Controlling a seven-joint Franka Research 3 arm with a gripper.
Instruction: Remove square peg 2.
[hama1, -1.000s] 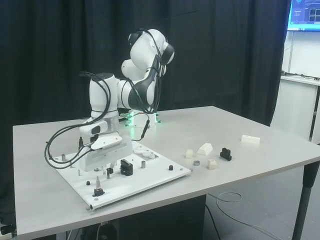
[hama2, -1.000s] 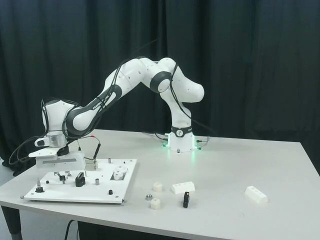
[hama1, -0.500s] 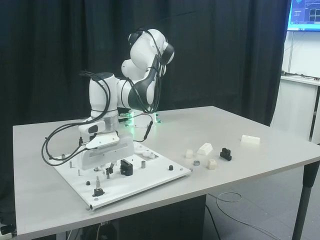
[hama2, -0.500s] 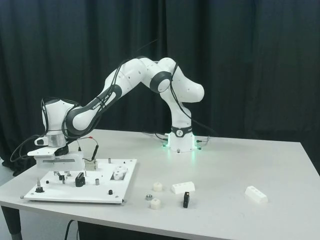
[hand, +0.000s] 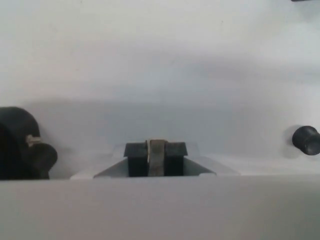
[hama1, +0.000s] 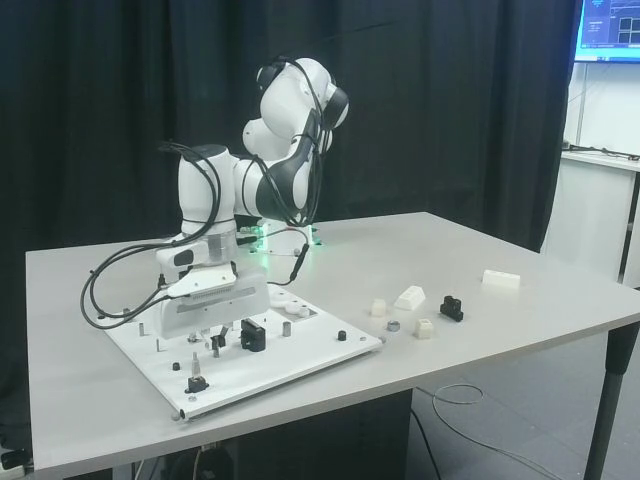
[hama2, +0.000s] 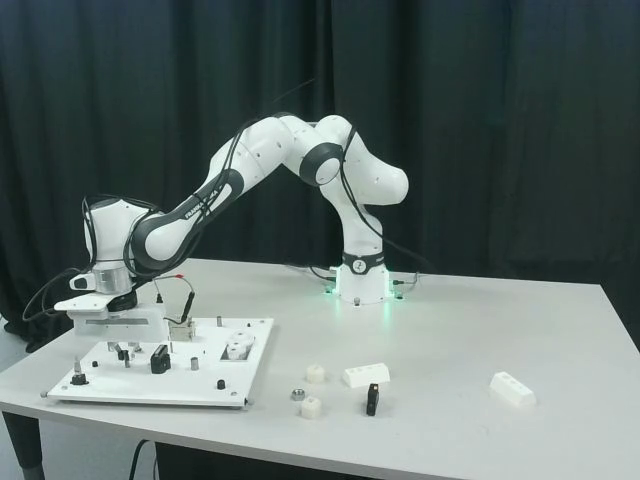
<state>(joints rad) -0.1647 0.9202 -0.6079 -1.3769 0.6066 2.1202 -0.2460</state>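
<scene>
The gripper is seen above the white board, which lies on the left part of the grey counter. In the wrist view a thin grey peg is clamped between the two black fingertips, which are drawn in narrow around it; the peg is held clear above the board. In the first room view a black block stands on the board just right of the gripper, and a small black knob sits near the board's near edge. Several small white blocks and a black clip lie on the counter to the right of the board, well apart from it. A longer white block lies farther right.
</scene>
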